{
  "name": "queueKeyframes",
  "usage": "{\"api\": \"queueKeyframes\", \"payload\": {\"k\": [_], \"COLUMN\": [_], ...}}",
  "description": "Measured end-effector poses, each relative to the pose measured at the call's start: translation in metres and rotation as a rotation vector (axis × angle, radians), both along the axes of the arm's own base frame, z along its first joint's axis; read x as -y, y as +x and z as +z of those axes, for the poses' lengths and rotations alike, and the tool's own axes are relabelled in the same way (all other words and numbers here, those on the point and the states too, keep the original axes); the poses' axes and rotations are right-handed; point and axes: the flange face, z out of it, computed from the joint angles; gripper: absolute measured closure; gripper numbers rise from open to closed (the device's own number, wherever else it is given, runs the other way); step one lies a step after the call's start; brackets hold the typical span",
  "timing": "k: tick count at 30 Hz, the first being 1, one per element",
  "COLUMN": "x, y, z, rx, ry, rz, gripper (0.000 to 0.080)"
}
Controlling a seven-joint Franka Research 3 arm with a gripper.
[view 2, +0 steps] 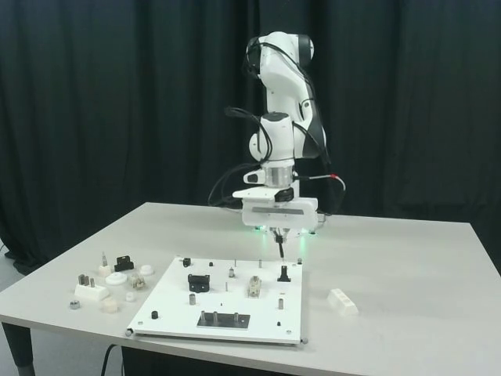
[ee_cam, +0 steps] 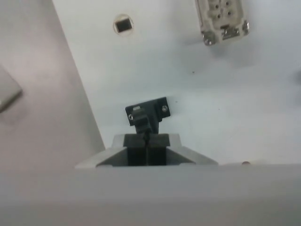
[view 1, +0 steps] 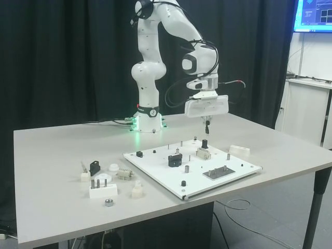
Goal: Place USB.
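The gripper (ee_cam: pixel 146 136) is seen clenched on a black USB plug (ee_cam: pixel 142 123), held just above the black USB socket (ee_cam: pixel 146 111) on the white board (view 1: pixel 155 163). A grey multi-pin connector (ee_cam: pixel 222 20) is mounted nearby.

robotics lab, black curtains (view 2: pixel 117 102), grey table (view 1: pixel 52 155), wall monitor (view 1: pixel 314 15)
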Motion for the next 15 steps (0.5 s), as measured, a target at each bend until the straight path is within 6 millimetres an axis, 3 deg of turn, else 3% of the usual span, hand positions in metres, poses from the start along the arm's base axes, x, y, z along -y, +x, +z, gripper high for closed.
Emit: {"api": "queueKeyframes", "payload": {"k": [15], "x": [0.009], "y": [0.003], "z": [0.033], "rx": [0.050], "ry": [0.000], "rz": [0.022], "gripper": [0.0793]}}
